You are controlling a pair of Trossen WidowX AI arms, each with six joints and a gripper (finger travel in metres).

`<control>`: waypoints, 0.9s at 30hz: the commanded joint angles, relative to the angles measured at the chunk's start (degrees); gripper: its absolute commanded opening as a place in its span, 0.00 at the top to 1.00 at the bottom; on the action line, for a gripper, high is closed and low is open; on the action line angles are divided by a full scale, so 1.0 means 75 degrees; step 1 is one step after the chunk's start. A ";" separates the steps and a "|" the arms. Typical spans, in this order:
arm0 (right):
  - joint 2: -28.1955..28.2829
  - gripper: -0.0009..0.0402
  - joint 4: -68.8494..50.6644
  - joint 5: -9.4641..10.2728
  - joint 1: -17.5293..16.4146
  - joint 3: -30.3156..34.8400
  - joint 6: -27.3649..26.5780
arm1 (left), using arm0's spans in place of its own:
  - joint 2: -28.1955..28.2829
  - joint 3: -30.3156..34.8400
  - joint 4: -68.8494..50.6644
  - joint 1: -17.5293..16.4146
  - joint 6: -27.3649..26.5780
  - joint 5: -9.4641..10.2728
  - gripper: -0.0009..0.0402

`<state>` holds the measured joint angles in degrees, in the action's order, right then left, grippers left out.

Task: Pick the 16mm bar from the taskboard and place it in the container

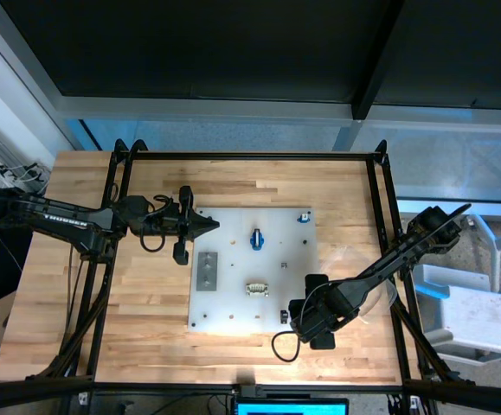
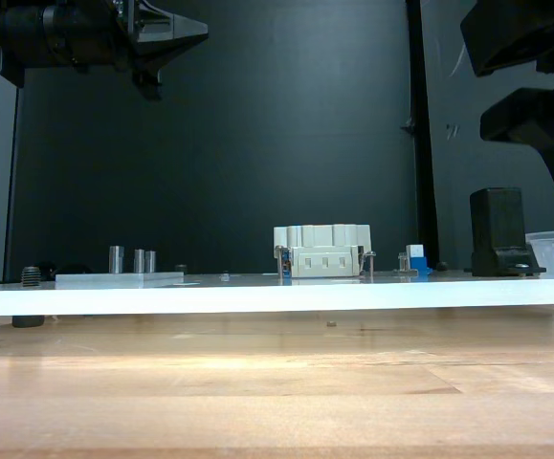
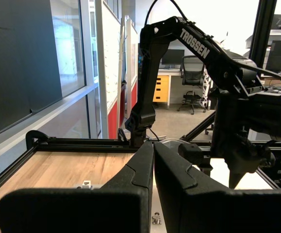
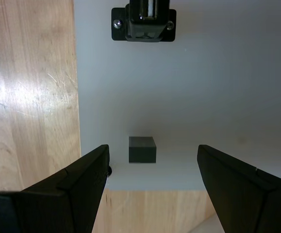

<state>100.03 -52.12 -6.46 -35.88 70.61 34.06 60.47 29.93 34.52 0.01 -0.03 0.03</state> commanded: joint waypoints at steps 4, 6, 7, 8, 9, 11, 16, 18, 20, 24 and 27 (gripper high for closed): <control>-0.0003 0.36 0.0187 0.0003 -0.0012 -0.0201 0.0029 | 0.0003 0.0003 0.0003 0.0000 0.0003 0.0000 0.98; 0.0055 0.36 0.0204 0.0003 -0.0015 -0.0213 0.0023 | 0.0003 0.0003 0.0003 -0.0003 0.0003 0.0000 0.98; 0.0093 0.36 0.0216 0.0000 -0.0017 -0.0213 0.0017 | 0.0003 0.0003 0.0003 0.0000 0.0003 0.0000 0.98; 0.0099 0.36 0.0236 0.0000 -0.0020 -0.0219 0.0012 | 0.0003 0.0003 0.0003 0.0000 0.0003 0.0000 0.98; 0.0125 0.36 0.0271 0.0006 -0.0020 -0.0233 0.0017 | 0.0003 0.0003 0.0003 -0.0003 0.0003 0.0000 0.98; 0.0137 0.37 0.0321 0.0003 -0.0023 -0.0242 0.0015 | 0.0003 0.0003 0.0003 0.0000 0.0003 0.0000 0.98; 0.0137 0.42 0.0323 0.0006 -0.0023 -0.0242 0.0017 | 0.0003 0.0003 0.0003 0.0000 0.0003 0.0000 0.98; 0.0137 0.45 0.0323 0.0009 -0.0020 -0.0242 0.0020 | 0.0000 0.0003 0.0003 0.0000 0.0003 0.0000 0.98; 0.0137 0.49 0.0321 0.0020 -0.0023 -0.0242 0.0020 | 0.0003 0.0003 0.0003 0.0000 0.0003 0.0000 0.98; 0.0137 0.58 0.0323 0.0029 -0.0023 -0.0242 0.0020 | 0.0003 0.0003 0.0003 -0.0003 0.0003 0.0000 0.98; 0.0137 0.64 0.0323 0.0032 -0.0020 -0.0242 0.0026 | 0.0003 0.0003 0.0003 0.0000 0.0003 0.0000 0.98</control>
